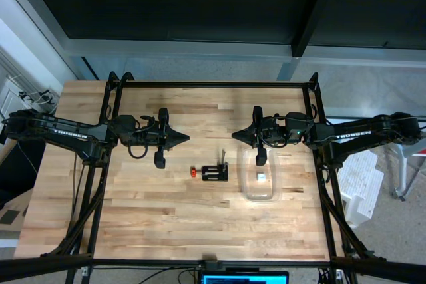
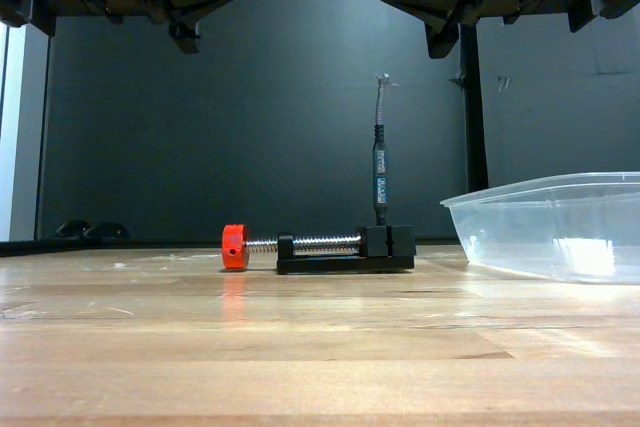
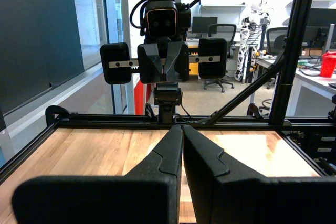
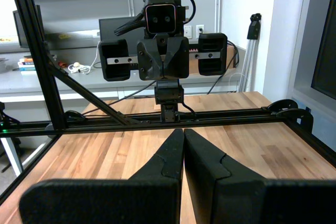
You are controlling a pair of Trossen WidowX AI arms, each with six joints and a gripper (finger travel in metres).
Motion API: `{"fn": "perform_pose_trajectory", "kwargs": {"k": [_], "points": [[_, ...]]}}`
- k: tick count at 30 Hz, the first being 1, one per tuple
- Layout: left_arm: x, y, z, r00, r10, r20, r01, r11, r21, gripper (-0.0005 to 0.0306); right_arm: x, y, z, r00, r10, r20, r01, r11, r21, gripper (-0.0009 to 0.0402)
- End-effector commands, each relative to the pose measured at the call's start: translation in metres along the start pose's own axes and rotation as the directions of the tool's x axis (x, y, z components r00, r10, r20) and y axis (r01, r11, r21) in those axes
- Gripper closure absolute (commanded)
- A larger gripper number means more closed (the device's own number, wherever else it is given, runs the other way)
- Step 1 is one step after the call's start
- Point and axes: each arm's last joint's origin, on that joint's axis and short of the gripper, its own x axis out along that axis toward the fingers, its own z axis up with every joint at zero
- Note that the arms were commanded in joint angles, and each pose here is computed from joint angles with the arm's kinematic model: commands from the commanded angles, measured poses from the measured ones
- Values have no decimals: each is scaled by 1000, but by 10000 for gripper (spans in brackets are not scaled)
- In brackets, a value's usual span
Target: Remove the USB-C connector from taskboard and place in the container
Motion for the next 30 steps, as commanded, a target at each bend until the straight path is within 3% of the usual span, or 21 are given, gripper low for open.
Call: {"fn": "perform_pose_trajectory", "kwargs": {"k": [1,10,15,17,19,25,30], "points": [[0,0,0,1000,0,0,0,1000,0,300,0,0,0,1000,2,1,-2,1000,1,393],[0,0,0,1000,0,0,0,1000,0,300,0,0,1,1000,3,0,-3,1000,21,393],[0,0,0,1000,0,0,0,1000,0,300,4,1,5,994,-2,-110,5,1000,29,393],[0,0,0,1000,0,0,0,1000,0,300,5,2,8,987,9,-157,-5,1000,28,393],[0,0,0,1000,0,0,0,1000,0,300,5,4,9,978,37,-204,-31,999,35,393],[0,0,0,1000,0,0,0,1000,0,300,5,14,9,921,66,-383,-55,998,39,393],[0,0,0,1000,0,0,0,1000,0,300,11,22,8,848,79,-525,-67,997,42,393]]}}
